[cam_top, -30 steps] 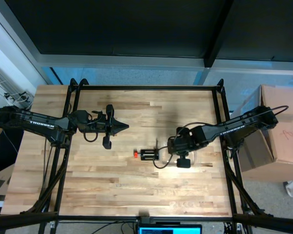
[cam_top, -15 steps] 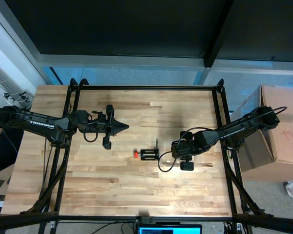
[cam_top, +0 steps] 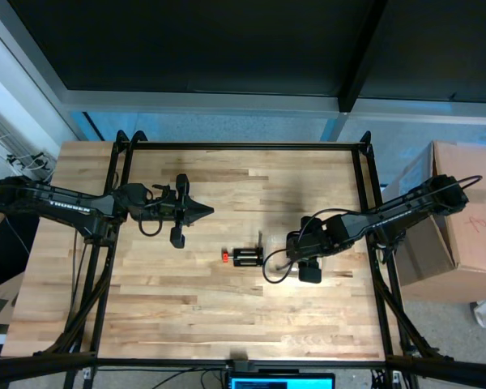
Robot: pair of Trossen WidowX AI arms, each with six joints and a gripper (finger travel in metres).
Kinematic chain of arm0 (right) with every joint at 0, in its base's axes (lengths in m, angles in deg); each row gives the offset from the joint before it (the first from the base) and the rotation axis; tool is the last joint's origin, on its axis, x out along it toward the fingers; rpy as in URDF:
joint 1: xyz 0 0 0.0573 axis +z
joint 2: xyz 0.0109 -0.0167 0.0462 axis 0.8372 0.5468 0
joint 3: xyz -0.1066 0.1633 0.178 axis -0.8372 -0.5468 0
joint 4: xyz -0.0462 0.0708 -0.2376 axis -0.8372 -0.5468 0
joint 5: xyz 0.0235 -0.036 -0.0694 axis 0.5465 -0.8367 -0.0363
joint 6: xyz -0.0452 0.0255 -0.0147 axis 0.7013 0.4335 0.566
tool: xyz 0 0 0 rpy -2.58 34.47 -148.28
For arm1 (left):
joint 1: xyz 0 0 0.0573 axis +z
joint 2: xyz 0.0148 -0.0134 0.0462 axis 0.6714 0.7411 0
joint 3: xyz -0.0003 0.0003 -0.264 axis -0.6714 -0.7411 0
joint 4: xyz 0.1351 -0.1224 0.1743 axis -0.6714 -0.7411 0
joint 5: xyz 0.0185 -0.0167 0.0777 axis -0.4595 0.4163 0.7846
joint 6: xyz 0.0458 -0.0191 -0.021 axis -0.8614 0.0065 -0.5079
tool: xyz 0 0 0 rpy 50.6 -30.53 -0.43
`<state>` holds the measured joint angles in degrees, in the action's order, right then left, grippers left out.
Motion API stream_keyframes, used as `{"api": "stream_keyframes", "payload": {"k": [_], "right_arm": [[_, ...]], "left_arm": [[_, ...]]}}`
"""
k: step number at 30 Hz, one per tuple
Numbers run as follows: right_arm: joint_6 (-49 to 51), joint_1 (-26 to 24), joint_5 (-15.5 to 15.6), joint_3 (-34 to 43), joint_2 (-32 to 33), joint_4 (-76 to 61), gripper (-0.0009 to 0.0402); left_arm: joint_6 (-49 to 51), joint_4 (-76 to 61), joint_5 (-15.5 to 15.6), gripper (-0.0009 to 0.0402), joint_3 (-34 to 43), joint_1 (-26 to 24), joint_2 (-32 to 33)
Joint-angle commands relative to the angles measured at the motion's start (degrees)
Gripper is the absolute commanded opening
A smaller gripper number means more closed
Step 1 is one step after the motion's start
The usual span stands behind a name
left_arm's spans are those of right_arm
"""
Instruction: Remove the USB-C connector from the USB-C receptacle and place in the container
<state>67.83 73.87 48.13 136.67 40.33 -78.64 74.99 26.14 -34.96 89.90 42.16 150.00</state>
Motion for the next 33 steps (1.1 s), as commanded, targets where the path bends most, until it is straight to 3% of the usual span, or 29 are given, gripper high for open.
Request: {"api": "stream_keyframes", "payload": {"k": [1,7,13,17,25,30,33], "right_arm": [[0.15,-0.04,0.00,0.04,-0.61,0.04,0.0235],[1.64,-1.95,-0.11,0.04,-6.23,2.49,0.0217],[7.39,-5.22,-0.92,0.00,-14.56,10.71,0.0171],[11.67,-7.61,-1.03,-1.88,-19.43,19.85,0.0123],[15.85,-11.13,-0.94,-13.14,-28.57,42.10,-0.0005],[17.73,-12.44,0.20,-19.56,-32.04,53.68,-0.0002],[17.81,-14.32,3.10,-22.21,-33.40,58.36,-0.0001]], "left_arm": [[0.00,0.02,0.00,0.0000,0.00,0.00,0.02],[0.00,0.02,0.00,0.0000,0.00,0.02,0.00],[0.00,0.02,0.00,0.0000,0.00,0.02,0.00],[0.00,0.02,0.00,0.0000,0.00,0.02,0.02],[0.00,0.02,0.00,0.0000,0.00,0.00,0.02],[0.00,0.02,0.00,0.0000,0.00,0.02,0.02],[0.00,0.02,0.00,0.0000,0.00,0.02,0.02]]}}
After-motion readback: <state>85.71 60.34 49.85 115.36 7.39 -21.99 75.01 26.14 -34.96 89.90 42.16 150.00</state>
